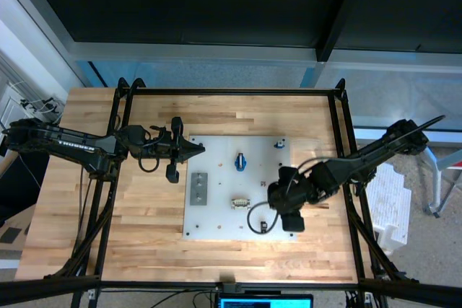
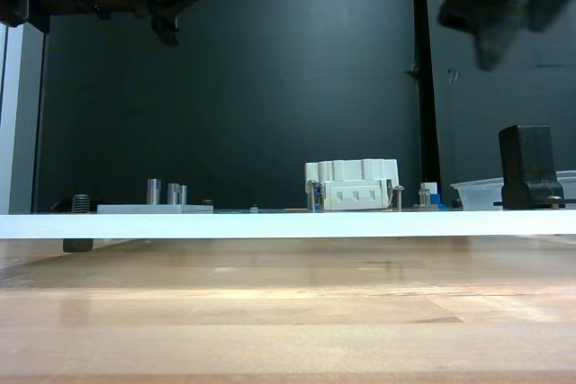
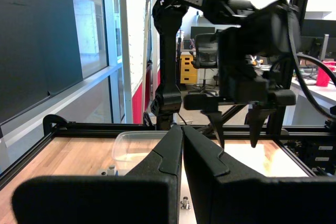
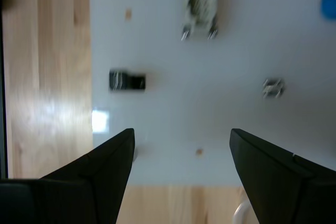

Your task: Pick the 16mm bar and install on taskboard

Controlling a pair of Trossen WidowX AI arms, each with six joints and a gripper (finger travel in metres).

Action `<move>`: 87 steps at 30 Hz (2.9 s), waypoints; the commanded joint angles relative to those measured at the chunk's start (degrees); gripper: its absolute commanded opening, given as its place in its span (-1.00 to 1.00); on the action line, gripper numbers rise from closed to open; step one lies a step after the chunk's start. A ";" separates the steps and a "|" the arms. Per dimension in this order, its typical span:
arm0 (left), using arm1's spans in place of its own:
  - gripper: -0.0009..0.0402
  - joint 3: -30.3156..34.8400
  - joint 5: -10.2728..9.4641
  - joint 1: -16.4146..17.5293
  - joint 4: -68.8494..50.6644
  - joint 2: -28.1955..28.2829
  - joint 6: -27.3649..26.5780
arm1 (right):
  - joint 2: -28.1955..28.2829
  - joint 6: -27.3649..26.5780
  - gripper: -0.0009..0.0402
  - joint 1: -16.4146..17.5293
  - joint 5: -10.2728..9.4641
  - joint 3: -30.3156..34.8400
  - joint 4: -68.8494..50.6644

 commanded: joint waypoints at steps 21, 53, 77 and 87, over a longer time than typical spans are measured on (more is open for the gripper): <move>-0.96 0.02 0.02 0.02 0.00 0.02 0.00 | -15.74 -22.60 -0.39 -22.88 -3.15 -13.94 32.37; -0.96 0.02 0.02 0.02 0.00 0.02 0.00 | -18.23 -21.68 -0.96 -27.39 -10.60 -33.77 83.89; -0.96 0.02 0.02 0.02 0.00 0.02 0.00 | -19.80 -20.72 -0.96 -26.91 -8.07 -35.67 83.71; -0.96 0.02 0.02 0.02 0.00 0.02 0.00 | -21.33 -20.76 -0.96 -26.84 -8.04 -35.56 82.55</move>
